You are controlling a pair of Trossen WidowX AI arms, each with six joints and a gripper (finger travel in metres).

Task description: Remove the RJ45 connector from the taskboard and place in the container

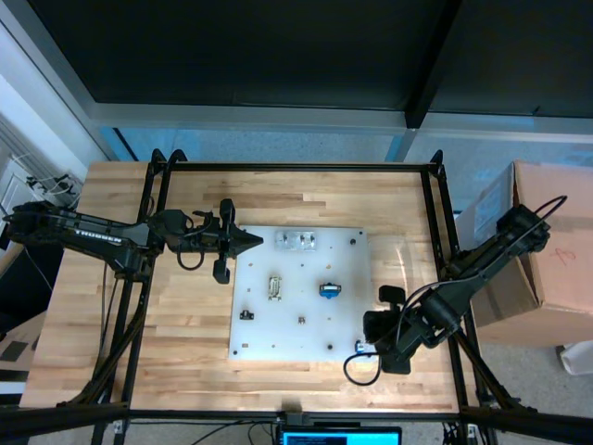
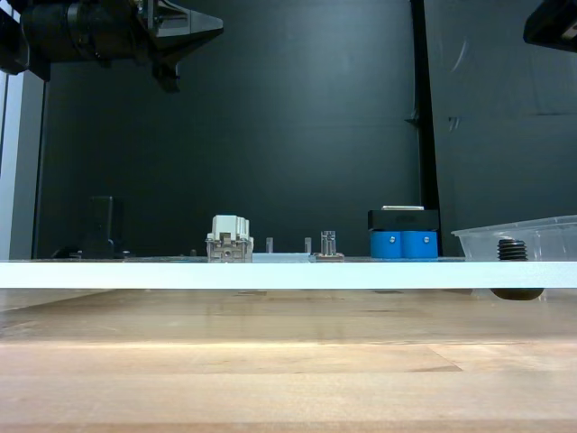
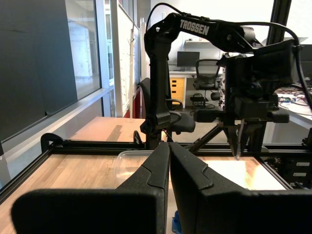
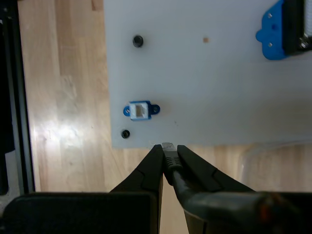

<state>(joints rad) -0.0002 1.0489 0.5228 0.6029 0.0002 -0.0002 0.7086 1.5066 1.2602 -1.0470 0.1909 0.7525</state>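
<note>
Right gripper (image 4: 168, 152) just off near right corner of taskboard (image 4: 204, 78), fingers pinched on RJ45 connector (image 4: 168, 146), held clear of blue socket (image 4: 140, 110). Left gripper (image 1: 252, 240) raised over board's far left edge, fingers pressed together, empty. Extraction judged done. Next: carry to container (image 2: 518, 229) at right, release.

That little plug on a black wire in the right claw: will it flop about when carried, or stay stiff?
The RJ45 connector, pinched in the right claw clear of its blue socket, looks rigid and probably light. Its cable curls in a loop, so it likely flops and drags. The left claw hangs shut over the far left corner of the board.
</note>
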